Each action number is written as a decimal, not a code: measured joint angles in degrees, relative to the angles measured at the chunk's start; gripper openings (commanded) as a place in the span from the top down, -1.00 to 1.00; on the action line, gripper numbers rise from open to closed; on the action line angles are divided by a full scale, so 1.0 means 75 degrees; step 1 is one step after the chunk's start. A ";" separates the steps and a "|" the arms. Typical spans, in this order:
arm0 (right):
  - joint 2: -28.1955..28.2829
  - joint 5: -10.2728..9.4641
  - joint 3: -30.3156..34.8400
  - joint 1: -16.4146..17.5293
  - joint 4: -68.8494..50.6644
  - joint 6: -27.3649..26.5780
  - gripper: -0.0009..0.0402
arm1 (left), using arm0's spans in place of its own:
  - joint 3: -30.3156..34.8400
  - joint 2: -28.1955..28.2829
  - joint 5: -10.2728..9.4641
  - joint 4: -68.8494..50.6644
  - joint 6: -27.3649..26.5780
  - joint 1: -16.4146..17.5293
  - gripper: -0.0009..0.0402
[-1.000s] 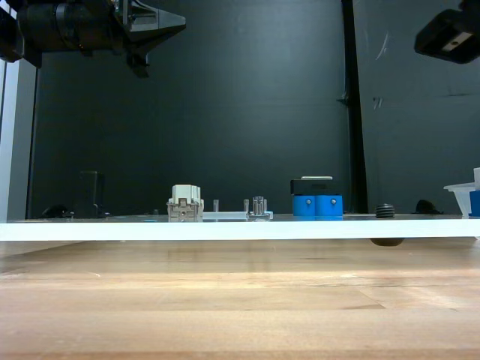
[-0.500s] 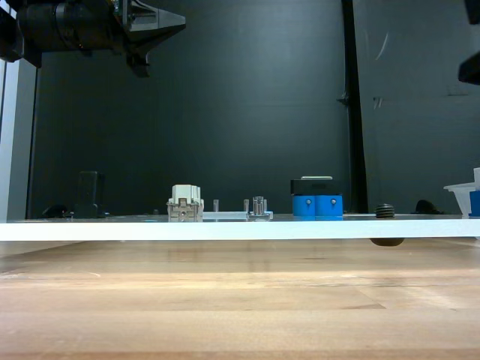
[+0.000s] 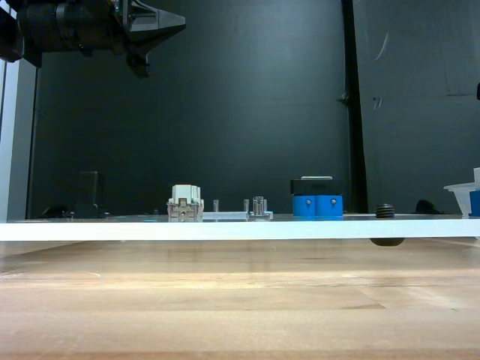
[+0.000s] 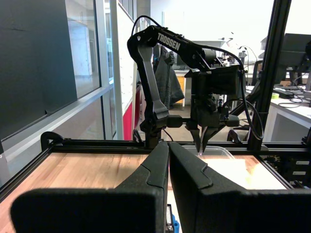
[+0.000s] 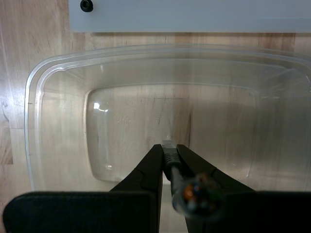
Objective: Remove the rj45 connector and place it in the container
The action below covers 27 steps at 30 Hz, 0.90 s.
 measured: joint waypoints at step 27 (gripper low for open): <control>0.0003 -0.0009 0.0000 -0.0006 -0.0425 0.0219 -0.02 | 0.0003 0.0000 0.0000 0.0000 0.0000 0.0000 0.95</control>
